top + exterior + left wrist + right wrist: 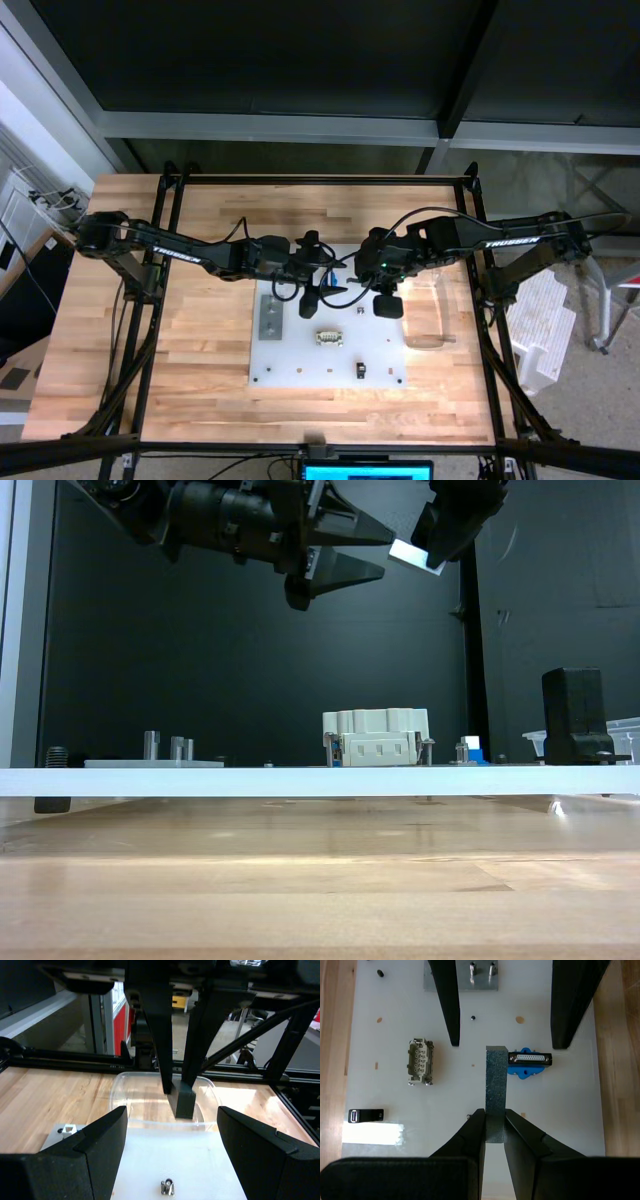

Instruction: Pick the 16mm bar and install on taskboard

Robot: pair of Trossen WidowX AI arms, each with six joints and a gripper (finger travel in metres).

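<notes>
Table point(200, 400) carrying taskboard point(300, 360) | right tool point(494, 1115) clenched on 16mm bar point(496, 1085), aloft over it | left tool point(171, 1112) gaping, empty, just opposite bar | picked; install pending

White brand lettering runs along the forearm of the left arm point(180, 254), at about nine o'clock from the board point(300, 365) in the high view. It seems to read TROSSEN, though the letters are barely legible. The same white word, TROSSEN, stands on the forearm of the right arm point(512, 240), at about three o'clock from the board; no other text, number or sign can be read in any view.
</notes>
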